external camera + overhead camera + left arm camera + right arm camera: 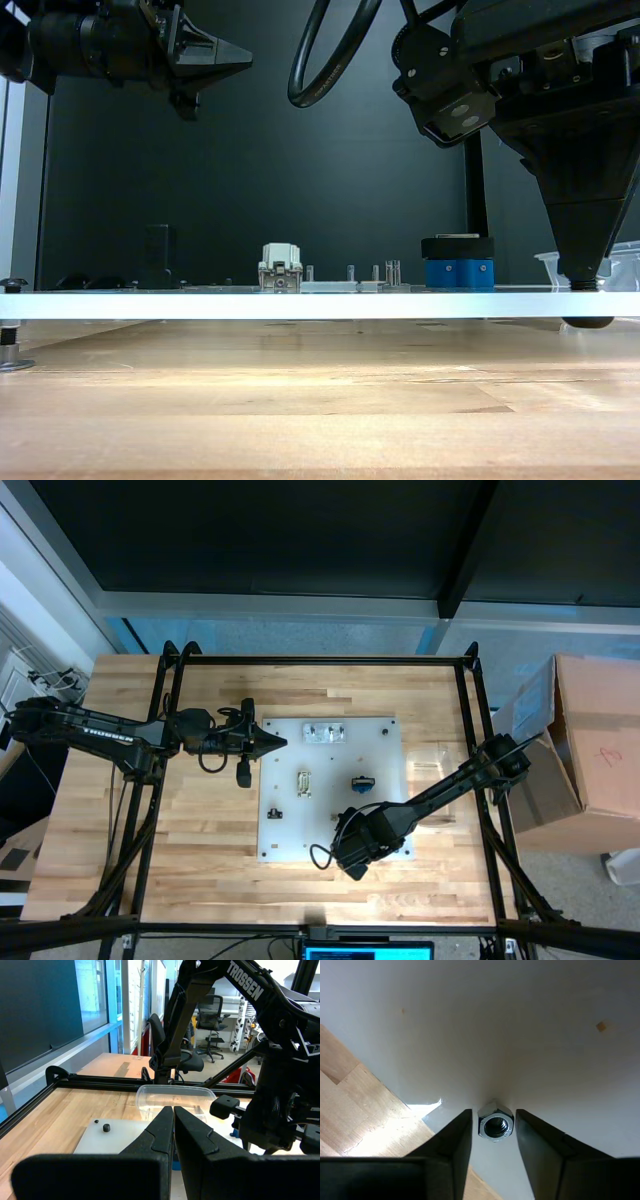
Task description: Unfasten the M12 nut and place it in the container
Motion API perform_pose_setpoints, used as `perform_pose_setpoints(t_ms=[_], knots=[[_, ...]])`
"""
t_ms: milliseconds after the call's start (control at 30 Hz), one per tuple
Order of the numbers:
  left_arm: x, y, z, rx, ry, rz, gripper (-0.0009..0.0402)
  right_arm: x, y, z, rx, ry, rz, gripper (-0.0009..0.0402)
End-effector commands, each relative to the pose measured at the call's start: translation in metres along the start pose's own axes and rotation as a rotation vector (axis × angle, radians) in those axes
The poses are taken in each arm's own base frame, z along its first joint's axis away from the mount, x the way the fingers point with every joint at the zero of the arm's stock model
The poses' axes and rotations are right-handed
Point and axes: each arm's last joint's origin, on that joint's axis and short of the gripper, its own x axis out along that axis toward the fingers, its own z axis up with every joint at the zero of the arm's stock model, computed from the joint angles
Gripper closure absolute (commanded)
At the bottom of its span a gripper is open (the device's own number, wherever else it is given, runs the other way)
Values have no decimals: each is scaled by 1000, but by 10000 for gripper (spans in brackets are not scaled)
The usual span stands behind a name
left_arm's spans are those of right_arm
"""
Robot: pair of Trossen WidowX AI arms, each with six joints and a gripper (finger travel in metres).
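We find the left gripper (281, 742) held high above the board's left edge, near its far left corner, pointing toward the right. Its fingers are pressed together with only a hairline seam between them, and they hold nothing. The white board (290, 825) lies mid-table on the wooden tabletop (200, 830). On the board we note a small grey connector (281, 268) left of centre and a blue block with a black cap (458, 270) to the right of it. The right gripper (494, 1110) points straight down at the board's near right edge, its tips almost on the surface. Its fingers (460, 1135) stand slightly apart and straddle the silver nut (495, 1126). A thin strip of white board shows on either side of the nut, so we record no grip. The nut lies flat on its stud (585, 286), whose black ribs show just under the fingertips in the low view. The clear container (437, 763) rests on the tabletop just beyond the board's right edge, well apart from the nut.
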Motion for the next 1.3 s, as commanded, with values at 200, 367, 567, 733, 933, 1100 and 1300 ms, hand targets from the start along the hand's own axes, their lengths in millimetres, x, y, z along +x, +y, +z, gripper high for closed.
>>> perform_pose_setpoints(t_ms=[200,367,567,733,933,1100,1300], knots=[[0,0,0,0,-1,0,393,0,0,0,-8,0,0,339],[0,0,0,0,0,0,393,-1,0,0,-56,-1,2,352],[0,0,0,0,-1,0,393,-12,-3,-1,-166,-8,15,353],[0,0,0,0,0,0,393,-27,-11,-2,-229,-6,8,354],[0,0,0,0,0,0,393,-54,-30,-6,-398,-30,32,354],[0,0,0,0,0,0,393,-72,-58,-14,-477,-68,36,354],[0,0,0,0,0,0,393,-87,-100,-19,-487,-79,42,354]])
